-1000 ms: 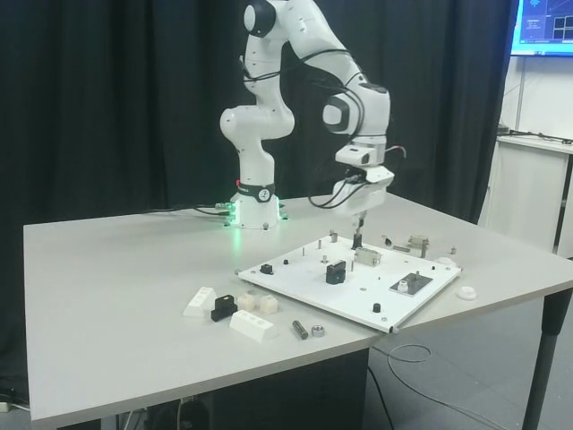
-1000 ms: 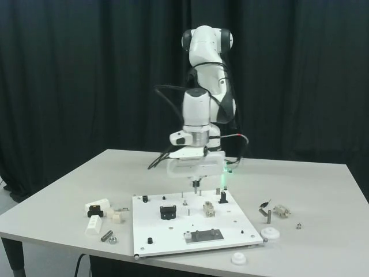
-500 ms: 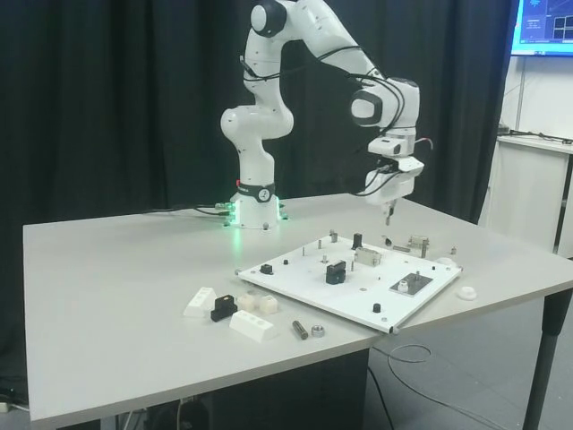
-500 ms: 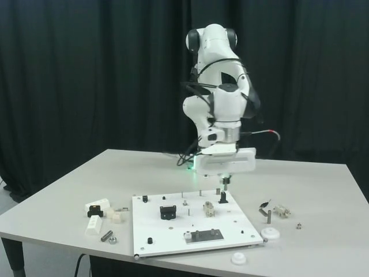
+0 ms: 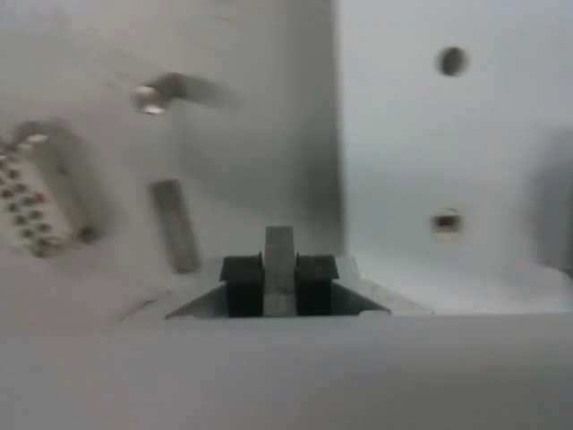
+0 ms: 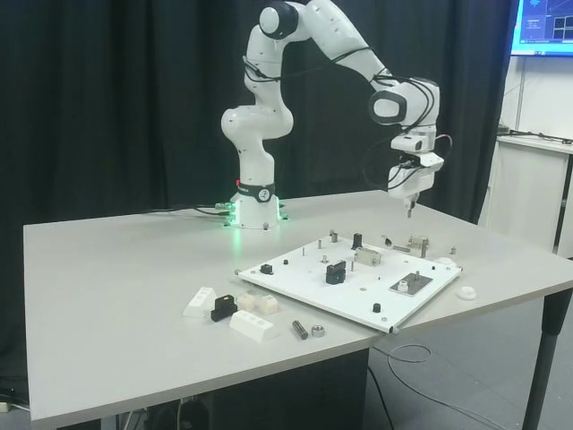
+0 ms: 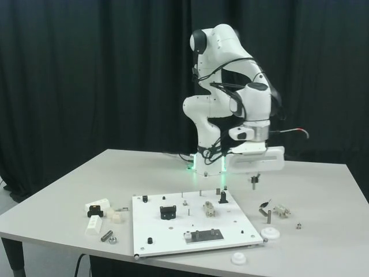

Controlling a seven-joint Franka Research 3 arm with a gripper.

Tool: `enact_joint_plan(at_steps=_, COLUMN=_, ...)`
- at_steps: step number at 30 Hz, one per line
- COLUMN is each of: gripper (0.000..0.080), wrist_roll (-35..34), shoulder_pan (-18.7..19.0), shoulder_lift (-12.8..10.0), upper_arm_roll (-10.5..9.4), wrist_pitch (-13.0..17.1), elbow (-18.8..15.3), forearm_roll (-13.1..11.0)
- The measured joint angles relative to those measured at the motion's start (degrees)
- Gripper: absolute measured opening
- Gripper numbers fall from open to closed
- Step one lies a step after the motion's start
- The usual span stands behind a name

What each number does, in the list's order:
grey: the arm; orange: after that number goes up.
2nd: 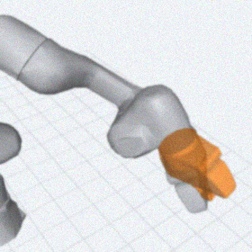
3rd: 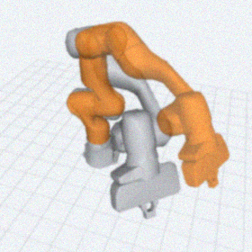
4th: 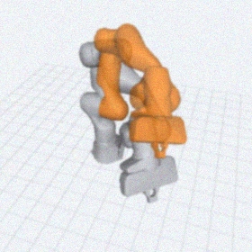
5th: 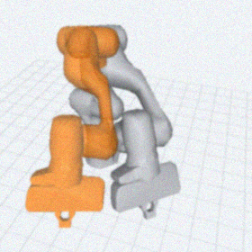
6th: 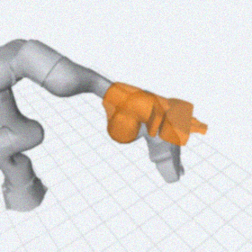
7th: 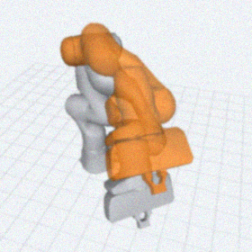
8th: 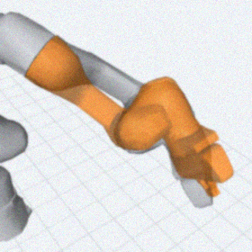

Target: Place square peg 2.

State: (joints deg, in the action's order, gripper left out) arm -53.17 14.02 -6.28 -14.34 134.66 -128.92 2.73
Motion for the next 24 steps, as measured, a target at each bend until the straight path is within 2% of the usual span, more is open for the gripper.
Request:
enact_joint_plan(at_steps=8, gripper=0.0073, wrist_roll=-4.0, shoulder_pan=1.0, shoulder_lift=-3.7, upper_arm_roll=-2.68, wrist_pitch=1.0, elbow=2.9, forearm_roll=0.5)
enact_joint_plan(at_steps=24, gripper=0.0073, wrist_roll=-8.6, shoulder_pan=5.3, shoulder_lift=-12.3, upper_arm_roll=-2.46, wrist_pitch=1.8, elbow=10.6, forearm_roll=4.1)
